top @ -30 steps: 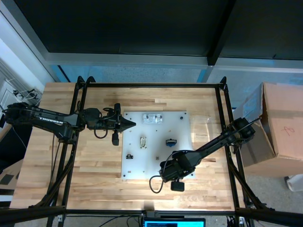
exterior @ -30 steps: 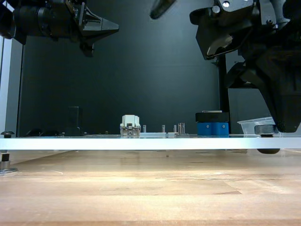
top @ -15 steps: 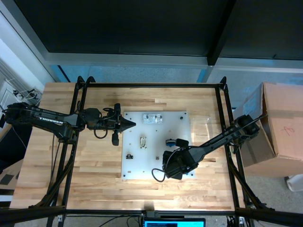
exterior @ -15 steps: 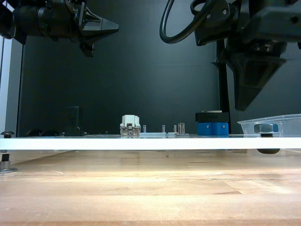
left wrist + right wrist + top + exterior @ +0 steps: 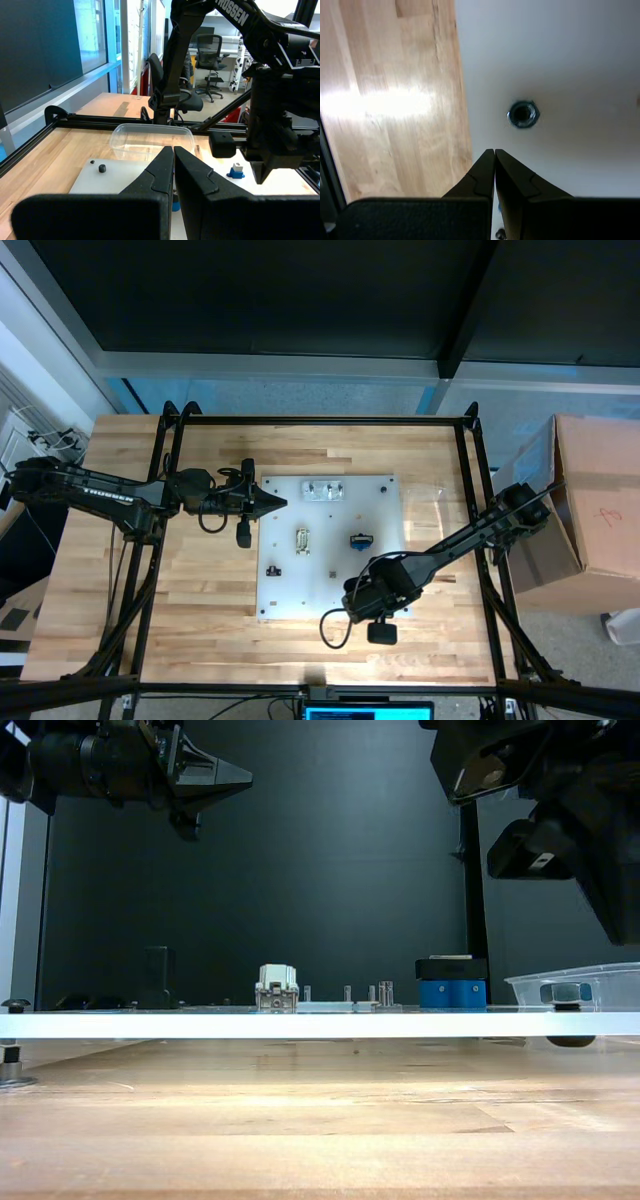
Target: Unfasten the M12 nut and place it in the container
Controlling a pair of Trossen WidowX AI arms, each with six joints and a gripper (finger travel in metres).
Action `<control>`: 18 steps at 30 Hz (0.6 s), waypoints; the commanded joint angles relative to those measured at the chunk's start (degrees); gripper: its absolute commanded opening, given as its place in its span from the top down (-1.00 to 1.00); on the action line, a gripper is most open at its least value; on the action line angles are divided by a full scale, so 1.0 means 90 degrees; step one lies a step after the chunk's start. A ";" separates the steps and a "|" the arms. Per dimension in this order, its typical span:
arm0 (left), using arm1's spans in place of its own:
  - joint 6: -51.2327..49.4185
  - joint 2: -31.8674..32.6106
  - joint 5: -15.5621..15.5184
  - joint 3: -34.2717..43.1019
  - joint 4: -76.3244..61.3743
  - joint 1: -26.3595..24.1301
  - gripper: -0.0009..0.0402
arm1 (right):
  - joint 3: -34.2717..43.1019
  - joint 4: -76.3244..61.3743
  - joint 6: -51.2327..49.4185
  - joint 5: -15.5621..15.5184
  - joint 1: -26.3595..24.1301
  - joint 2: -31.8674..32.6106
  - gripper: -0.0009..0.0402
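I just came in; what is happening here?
The right gripper is shut on nothing and hangs above the silver M12 nut, which sits on its stud near the white board's near right edge, not in the clear container. The left gripper, also shut and empty, hovers by the board's left edge.

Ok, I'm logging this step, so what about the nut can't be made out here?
- High view: the right arm covers the nut and its stud.
- Low view: the nut sits on its stud before the container; how far unscrewed is too small to tell.
- The right gripper hangs shut, empty, above the nut; left gripper, shut, hangs over the board's left edge.
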 commanded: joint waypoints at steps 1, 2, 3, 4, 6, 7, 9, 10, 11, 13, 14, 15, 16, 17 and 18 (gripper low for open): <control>0.0002 0.0000 0.0000 0.0000 0.0005 0.0000 0.96 | 0.0000 0.0141 0.0002 0.0000 0.0024 0.0182 0.96; 0.0002 0.0000 0.0000 0.0000 0.0010 0.0000 0.96 | 0.0002 0.0206 0.0002 -0.0002 0.0029 0.0233 0.96; 0.0002 0.0000 0.0000 0.0000 0.0005 0.0000 0.96 | 0.0000 0.0253 0.0000 0.0000 0.0034 0.0257 0.96; 0.0002 0.0000 0.0000 0.0000 0.0005 0.0000 0.96 | 0.0000 0.0287 -0.0005 0.0000 0.0034 0.0294 0.96; 0.0002 0.0000 0.0000 0.0000 0.0002 0.0000 0.96 | 0.0000 0.0304 -0.0029 0.0005 0.0032 0.0321 0.96; 0.0002 0.0000 0.0000 0.0000 0.0005 0.0000 0.96 | -0.0005 0.0304 -0.0034 0.0007 0.0029 0.0321 0.96; 0.0002 0.0000 0.0000 0.0000 0.0005 0.0000 0.96 | -0.0027 0.0318 -0.0044 0.0066 0.0029 0.0335 0.96; 0.0002 0.0000 0.0000 0.0000 0.0005 0.0000 0.96 | -0.0036 0.0316 -0.0049 0.0073 0.0029 0.0335 0.96; 0.0002 0.0000 0.0000 0.0000 0.0005 0.0000 0.96 | -0.0046 0.0316 -0.0046 0.0075 0.0027 0.0335 0.96; 0.0002 0.0000 0.0000 0.0000 0.0005 0.0000 0.96 | -0.0056 0.0318 -0.0053 0.0126 0.0024 0.0335 0.96; 0.0002 0.0000 0.0000 0.0000 0.0005 0.0002 0.96 | -0.0056 0.0284 -0.0056 0.0257 0.0022 0.0333 0.96; 0.0002 0.0000 0.0000 0.0000 0.0005 0.0000 0.96 | -0.0051 0.0172 -0.0007 0.0542 0.0022 0.0318 0.96; 0.0002 0.0000 0.0000 0.0000 0.0005 0.0000 0.96 | -0.0022 -0.0046 0.0083 0.0935 0.0022 0.0301 0.96; 0.0002 0.0000 0.0000 0.0000 0.0005 0.0000 0.96 | 0.0032 -0.0308 0.0102 0.1280 0.0019 0.0299 0.96; 0.0002 0.0000 0.0000 0.0000 0.0005 0.0000 0.96 | 0.0092 -0.0580 0.0104 0.1559 0.0019 0.0277 0.96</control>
